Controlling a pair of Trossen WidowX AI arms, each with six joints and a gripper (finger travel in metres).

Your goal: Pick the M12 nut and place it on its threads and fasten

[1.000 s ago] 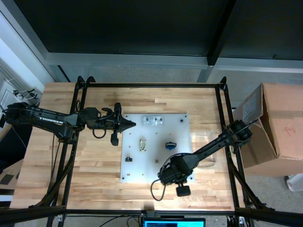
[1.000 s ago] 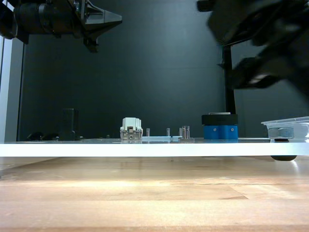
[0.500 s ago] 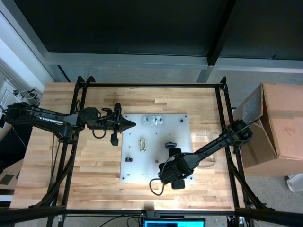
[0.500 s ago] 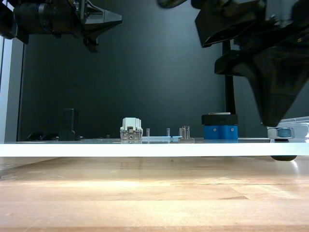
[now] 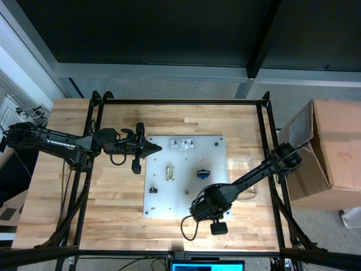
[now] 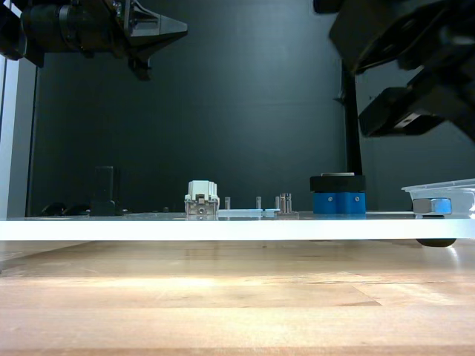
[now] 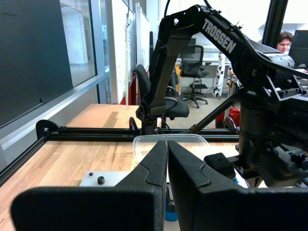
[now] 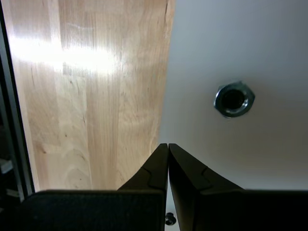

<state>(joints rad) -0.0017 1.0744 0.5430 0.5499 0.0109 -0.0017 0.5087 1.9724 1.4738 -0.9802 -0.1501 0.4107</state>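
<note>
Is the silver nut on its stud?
On its stud: nut flat on board; right gripper shut above, left gripper shut far off.

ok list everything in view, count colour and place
M12 nut: 1, silver, on the board near its near right edge, free of both hands; no stud ribs show
board: 1, white, mid-table
block: 1, blue with black top, right of mid-board
connector: 1, white, left of mid-board
tray: 1, clear, right of the board
cardboard box: 1, brown, beyond the table's right edge
table: 1, light wood
left hand: black, fingers shut, high over the board's far left edge
right hand: black, fingers shut on nothing, above the board's near edge beside the nut
</note>
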